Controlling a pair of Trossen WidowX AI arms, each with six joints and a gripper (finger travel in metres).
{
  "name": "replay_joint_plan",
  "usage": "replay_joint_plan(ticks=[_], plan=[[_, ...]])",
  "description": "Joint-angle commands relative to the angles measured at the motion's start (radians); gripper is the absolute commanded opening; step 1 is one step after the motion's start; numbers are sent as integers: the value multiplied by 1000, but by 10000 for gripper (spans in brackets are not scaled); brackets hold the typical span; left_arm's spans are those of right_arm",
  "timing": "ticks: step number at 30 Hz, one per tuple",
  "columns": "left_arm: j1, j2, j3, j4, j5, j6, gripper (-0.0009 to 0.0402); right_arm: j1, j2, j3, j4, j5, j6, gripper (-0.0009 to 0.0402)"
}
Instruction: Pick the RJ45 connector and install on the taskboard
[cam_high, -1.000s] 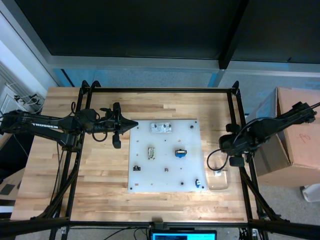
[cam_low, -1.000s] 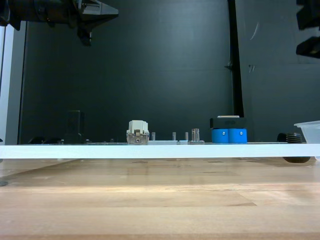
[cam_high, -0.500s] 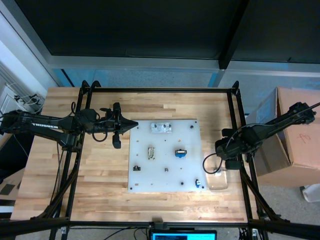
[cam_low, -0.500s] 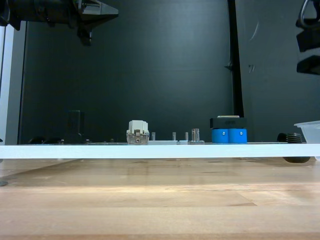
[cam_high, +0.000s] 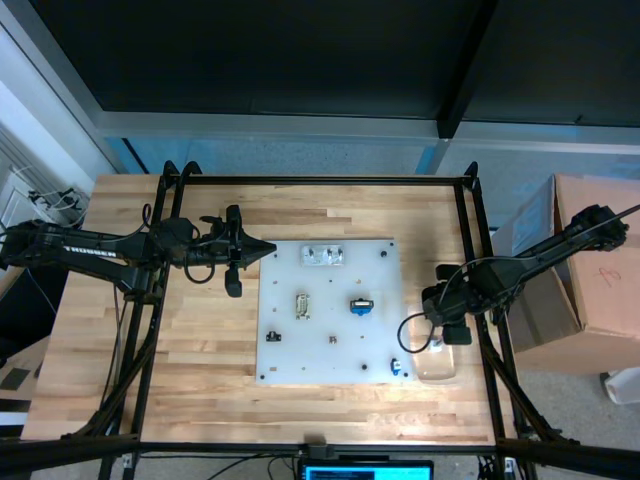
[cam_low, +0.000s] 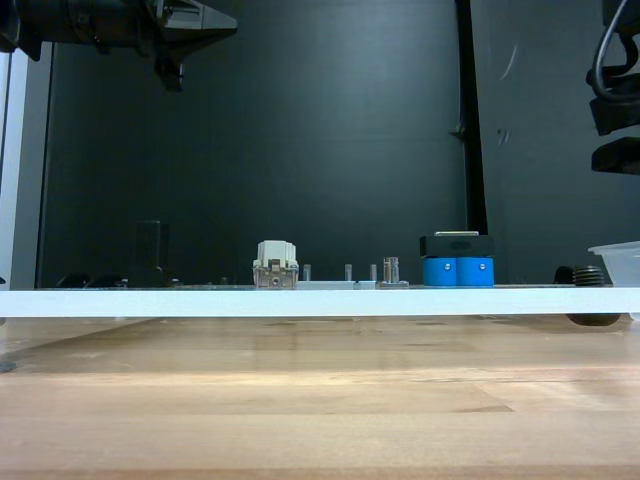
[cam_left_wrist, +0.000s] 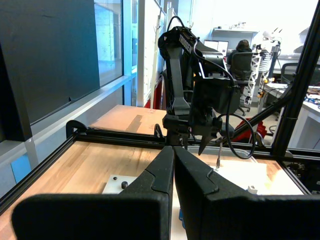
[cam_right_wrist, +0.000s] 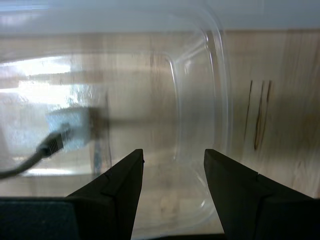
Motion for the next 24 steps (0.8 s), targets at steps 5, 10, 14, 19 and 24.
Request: replay_joint_plan(ticks=[5, 10, 14, 19, 24], plan=[[0, 0, 0, 0, 0, 0, 0, 0, 52, -5, 35, 0, 8, 167], [0, 0, 0, 0, 0, 0, 0, 0, 77, -25, 77, -2, 8, 164], [0, 0, 0, 0, 0, 0, 0, 0, 82, -43, 81, -6, 8, 135], [0, 0, 0, 0, 0, 0, 0, 0, 82, -52, 97, -20, 8, 72], [0, 0, 0, 0, 0, 0, 0, 0, 82, -52, 96, -21, 8, -4]])
